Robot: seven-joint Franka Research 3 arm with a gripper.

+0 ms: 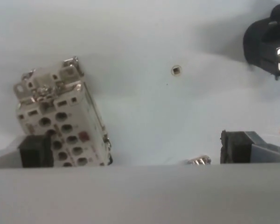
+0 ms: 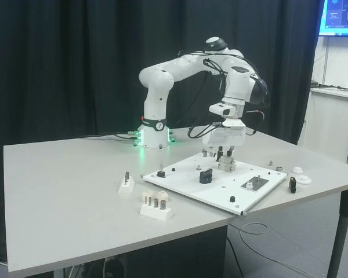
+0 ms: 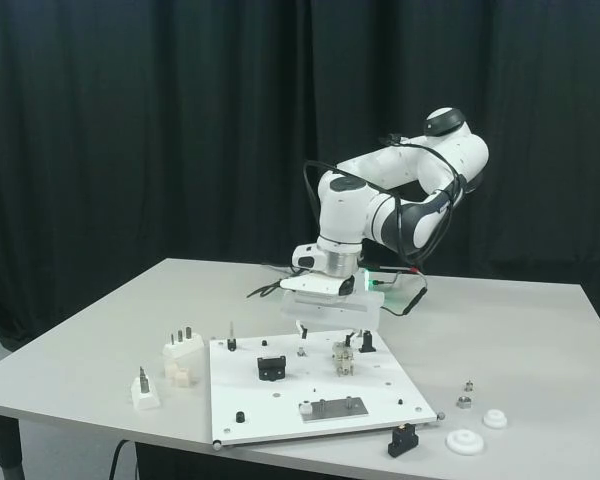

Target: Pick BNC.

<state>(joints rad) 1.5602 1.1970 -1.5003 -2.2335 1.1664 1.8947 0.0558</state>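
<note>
My gripper [image 1: 135, 156] hangs open low over the white board [image 2: 185, 188], its black fingertips [image 1: 35, 151] wide apart. A small metal plug [image 1: 199, 161], possibly the BNC, shows between them near one finger, mostly hidden by the grey edge along the bottom of the wrist view. Beside the other finger stands a white multi-pin connector [image 1: 60, 121], partly overlapped by that finger. From the room views the gripper [image 2: 225, 152] [image 3: 352, 340] sits just above this connector [image 2: 227, 164] [image 3: 343, 360]. Nothing is held.
On the board are a black block [image 2: 206, 175] [image 3: 271, 368], a black socket [image 1: 268, 44] and a metal plate [image 2: 254, 184]. White holders with pins [image 2: 156, 205] [image 2: 126, 184] stand beside the board. White discs [image 2: 304, 179] and a black part [image 2: 292, 185] lie near the table edge.
</note>
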